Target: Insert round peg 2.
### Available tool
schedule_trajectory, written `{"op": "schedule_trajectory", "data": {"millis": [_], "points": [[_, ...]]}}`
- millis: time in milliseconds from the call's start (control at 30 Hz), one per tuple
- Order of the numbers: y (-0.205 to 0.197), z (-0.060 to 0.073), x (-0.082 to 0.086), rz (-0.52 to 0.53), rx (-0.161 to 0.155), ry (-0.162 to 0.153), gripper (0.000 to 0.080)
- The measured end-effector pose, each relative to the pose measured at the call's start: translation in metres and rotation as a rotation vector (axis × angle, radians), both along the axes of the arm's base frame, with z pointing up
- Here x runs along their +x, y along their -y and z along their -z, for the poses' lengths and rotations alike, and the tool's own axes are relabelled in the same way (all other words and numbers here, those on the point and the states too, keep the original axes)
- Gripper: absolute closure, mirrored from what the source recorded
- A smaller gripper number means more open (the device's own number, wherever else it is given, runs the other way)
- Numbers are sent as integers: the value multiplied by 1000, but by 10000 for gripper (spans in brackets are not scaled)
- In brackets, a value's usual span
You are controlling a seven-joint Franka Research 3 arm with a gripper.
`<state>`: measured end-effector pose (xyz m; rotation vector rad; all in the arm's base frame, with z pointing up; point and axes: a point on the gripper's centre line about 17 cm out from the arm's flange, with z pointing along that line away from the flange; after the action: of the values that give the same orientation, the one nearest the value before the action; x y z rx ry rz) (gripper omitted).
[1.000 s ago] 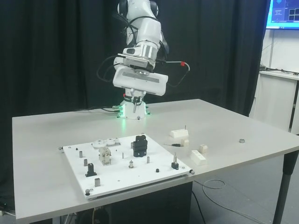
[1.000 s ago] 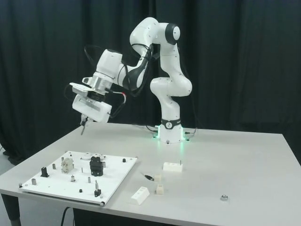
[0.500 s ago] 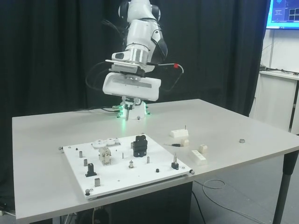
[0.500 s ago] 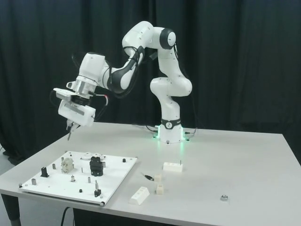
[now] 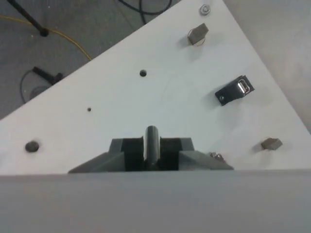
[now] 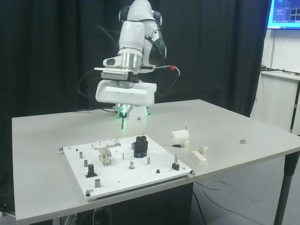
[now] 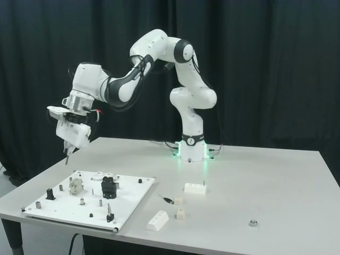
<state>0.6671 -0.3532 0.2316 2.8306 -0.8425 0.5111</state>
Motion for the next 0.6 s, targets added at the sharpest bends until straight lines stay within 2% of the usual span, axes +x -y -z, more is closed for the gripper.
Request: {"op": "schedule_trajectory", "data": {"millis": [600], "points": [[28, 25, 15, 74, 63, -16, 739]]}}
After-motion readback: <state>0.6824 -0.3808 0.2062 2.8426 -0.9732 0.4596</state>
